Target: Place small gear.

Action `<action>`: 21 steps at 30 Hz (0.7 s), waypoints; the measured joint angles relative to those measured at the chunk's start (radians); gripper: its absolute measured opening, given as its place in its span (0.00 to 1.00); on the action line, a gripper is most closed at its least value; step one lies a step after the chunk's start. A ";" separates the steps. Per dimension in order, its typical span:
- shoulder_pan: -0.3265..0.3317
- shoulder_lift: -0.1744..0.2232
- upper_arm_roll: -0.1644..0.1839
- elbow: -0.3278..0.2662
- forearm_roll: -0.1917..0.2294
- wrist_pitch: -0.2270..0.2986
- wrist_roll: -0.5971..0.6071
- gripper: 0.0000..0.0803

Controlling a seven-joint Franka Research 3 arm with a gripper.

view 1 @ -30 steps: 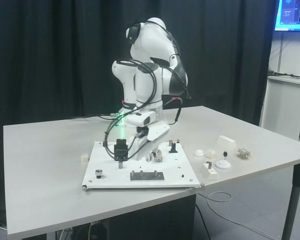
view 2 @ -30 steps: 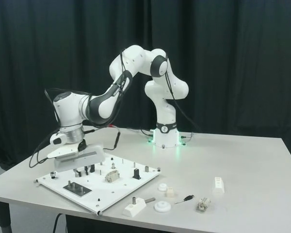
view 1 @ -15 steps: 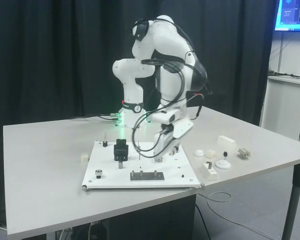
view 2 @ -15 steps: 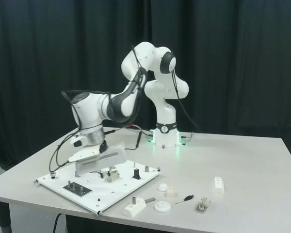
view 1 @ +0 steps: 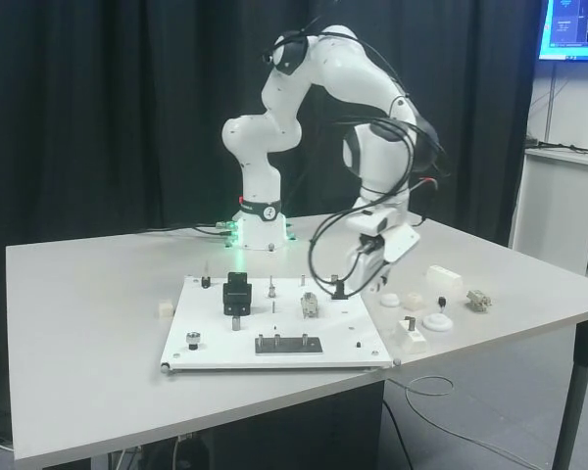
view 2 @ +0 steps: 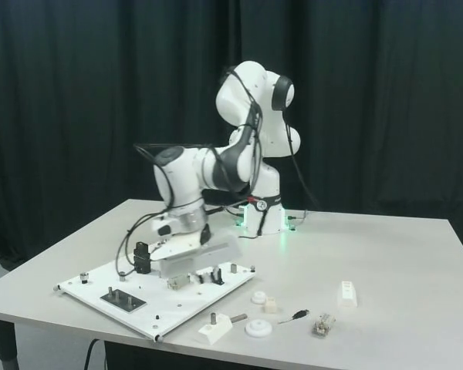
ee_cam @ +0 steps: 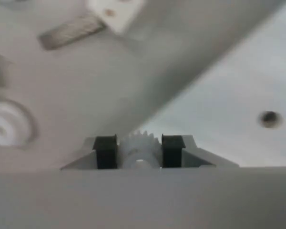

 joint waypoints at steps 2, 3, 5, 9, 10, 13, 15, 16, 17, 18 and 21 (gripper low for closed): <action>0.022 -0.005 0.000 -0.011 0.000 0.003 0.022 0.24; 0.032 -0.008 0.000 -0.017 0.000 0.005 0.034 0.24; 0.054 -0.012 0.001 -0.028 0.000 0.009 0.058 0.24; 0.100 -0.018 0.002 -0.048 0.000 0.022 0.104 0.24; 0.112 -0.019 0.002 -0.053 0.000 0.026 0.117 0.24; 0.145 -0.023 0.004 -0.067 0.000 0.041 0.155 0.24; 0.167 -0.025 0.007 -0.078 0.000 0.050 0.180 0.24; 0.177 -0.027 0.009 -0.083 0.000 0.057 0.192 0.24; 0.188 -0.028 0.012 -0.087 0.000 0.063 0.206 0.24; 0.197 -0.029 0.016 -0.092 0.000 0.070 0.219 0.24; 0.223 -0.033 0.029 -0.105 0.000 0.093 0.259 0.24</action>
